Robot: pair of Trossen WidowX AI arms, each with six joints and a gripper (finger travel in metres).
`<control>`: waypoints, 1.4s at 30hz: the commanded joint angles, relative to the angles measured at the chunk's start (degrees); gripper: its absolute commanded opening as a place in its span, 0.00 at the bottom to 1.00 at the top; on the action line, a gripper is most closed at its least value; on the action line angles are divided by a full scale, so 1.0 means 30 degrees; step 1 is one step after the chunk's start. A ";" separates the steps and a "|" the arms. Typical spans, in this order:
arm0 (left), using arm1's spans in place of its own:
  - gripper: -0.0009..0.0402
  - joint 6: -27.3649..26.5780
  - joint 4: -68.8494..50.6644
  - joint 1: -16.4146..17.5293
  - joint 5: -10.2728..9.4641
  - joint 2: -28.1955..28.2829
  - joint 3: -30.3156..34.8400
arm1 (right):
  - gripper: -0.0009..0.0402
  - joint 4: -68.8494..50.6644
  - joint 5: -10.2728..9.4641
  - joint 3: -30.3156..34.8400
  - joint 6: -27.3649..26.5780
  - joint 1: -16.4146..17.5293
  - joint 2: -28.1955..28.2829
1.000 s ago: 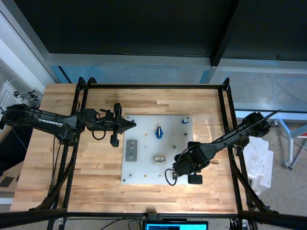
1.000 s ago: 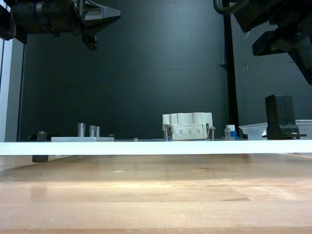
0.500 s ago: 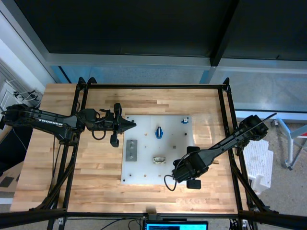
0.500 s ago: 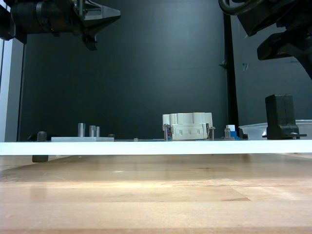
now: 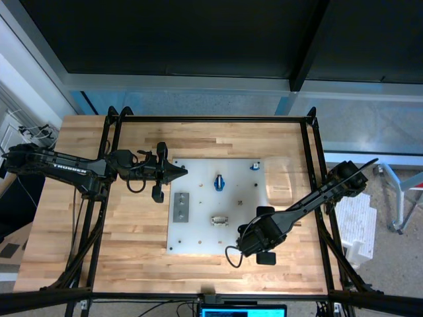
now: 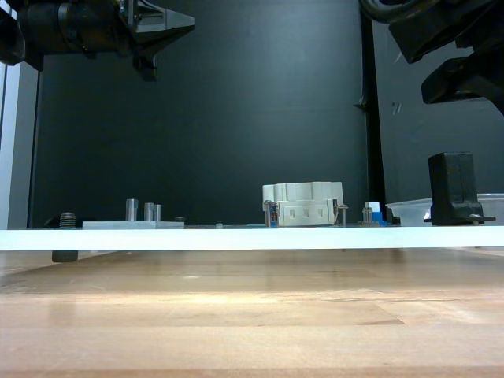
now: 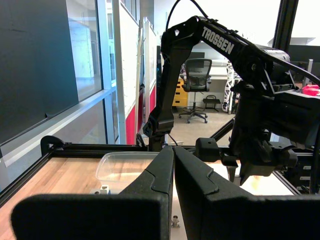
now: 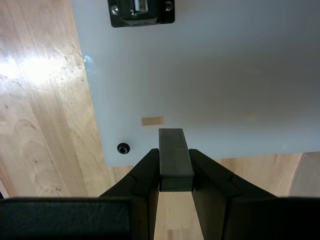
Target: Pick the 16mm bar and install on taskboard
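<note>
Over the desk's left half, the left claw (image 5: 180, 172) hangs high by the far-left corner of the board (image 5: 198, 238), its fingers pressed together on nothing. It looks parked there to leave the board free. Near the board's left edge sits the grey block (image 5: 180, 207), with 3 short pegs (image 6: 148, 211) standing up from it, so this is likely where the bar belongs. Toward the board's near-right corner, the right claw (image 8: 175, 166) is raised above the board's near edge, pointing down. It pinches a short dark grey bar (image 8: 171, 142) by its sides, one end poking out beyond the fingertips. That grip probably leaves the free end ready to go down into a hole. Carrying it across to the block is my guess for the next step.
</note>
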 commanded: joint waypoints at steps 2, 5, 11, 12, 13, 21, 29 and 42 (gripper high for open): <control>0.02 0.0007 0.0007 0.0007 0.0007 0.0007 0.0007 | 0.02 0.0066 0.0000 0.0029 0.0000 0.0080 0.0087; 0.02 0.0007 0.0007 0.0000 0.0007 0.0007 0.0007 | 0.02 0.0131 0.0015 0.0044 0.0000 0.0124 0.0087; 0.02 0.0007 0.0007 0.0000 0.0007 0.0007 0.0007 | 0.02 0.0262 0.0022 0.0036 0.0044 0.0248 0.0087; 0.02 0.0007 0.0007 0.0000 0.0007 0.0007 0.0007 | 0.02 0.0270 0.0022 0.0044 0.0124 0.0248 0.0087; 0.02 0.0007 0.0007 0.0007 0.0007 0.0007 0.0007 | 0.02 0.0277 0.0015 0.0044 0.0182 0.0277 0.0087; 0.02 0.0007 0.0007 0.0000 0.0007 0.0007 0.0007 | 0.02 0.0291 0.0022 0.0058 0.0379 0.0430 0.0087; 0.02 0.0007 0.0007 0.0007 0.0007 0.0007 0.0007 | 0.02 0.0321 0.0036 0.0284 0.0357 0.0525 0.0495; 0.02 0.0007 0.0007 0.0007 0.0007 0.0007 0.0007 | 0.02 0.0284 0.0029 0.0306 -0.0138 0.0525 0.0736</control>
